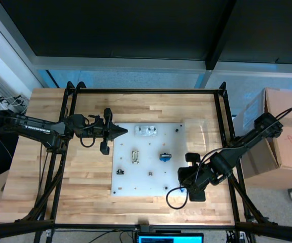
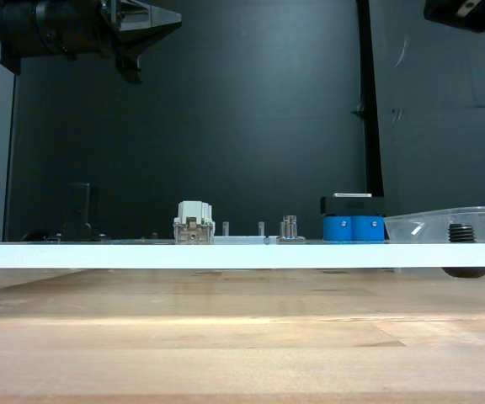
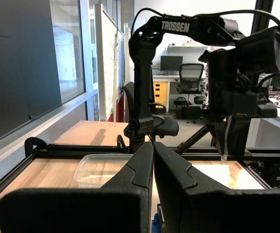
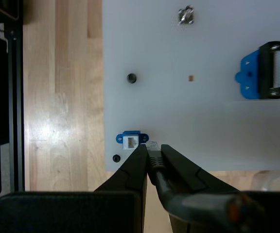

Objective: Remove the RJ45 connector from the taskboard and place in the container

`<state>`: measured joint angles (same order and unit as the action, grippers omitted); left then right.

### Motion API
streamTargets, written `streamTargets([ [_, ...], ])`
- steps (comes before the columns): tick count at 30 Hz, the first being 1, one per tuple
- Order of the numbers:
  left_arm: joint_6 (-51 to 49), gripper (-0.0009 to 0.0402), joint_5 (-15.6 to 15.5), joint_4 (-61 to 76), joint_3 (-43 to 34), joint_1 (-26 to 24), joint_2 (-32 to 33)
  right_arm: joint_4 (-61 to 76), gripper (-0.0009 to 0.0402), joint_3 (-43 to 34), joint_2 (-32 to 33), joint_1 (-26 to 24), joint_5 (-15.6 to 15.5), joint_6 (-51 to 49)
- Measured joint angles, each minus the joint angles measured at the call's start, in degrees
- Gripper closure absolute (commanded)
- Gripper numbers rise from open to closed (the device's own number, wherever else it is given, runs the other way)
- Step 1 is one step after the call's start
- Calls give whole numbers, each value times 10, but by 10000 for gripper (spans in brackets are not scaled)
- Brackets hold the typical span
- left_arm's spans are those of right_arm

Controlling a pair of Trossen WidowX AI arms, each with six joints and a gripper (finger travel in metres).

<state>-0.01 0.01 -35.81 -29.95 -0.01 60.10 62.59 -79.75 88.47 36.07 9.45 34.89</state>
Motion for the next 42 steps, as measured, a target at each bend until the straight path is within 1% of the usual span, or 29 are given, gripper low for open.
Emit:
streamTargets([
  [7,0,393,0,0,0,0,0,8,393,6,-11,-4,0,-9],
  [13,0,393,0,0,0,0,0,8,393,43,-36,-5,0,-9],
  [19,0,393,0,0,0,0,0,10,393,94,-75,-1,0,-7],
  [26,0,393,0,0,0,0,0,10,393,176,-130,32,-2,16],
  [31,0,393,0,0,0,0,0,10,391,234,-172,61,-16,52],
  [33,0,393,0,0,0,0,0,10,385,253,-187,70,-22,64],
  [42,0,393,0,0,0,0,0,9,343,310,-237,99,-21,94],
])
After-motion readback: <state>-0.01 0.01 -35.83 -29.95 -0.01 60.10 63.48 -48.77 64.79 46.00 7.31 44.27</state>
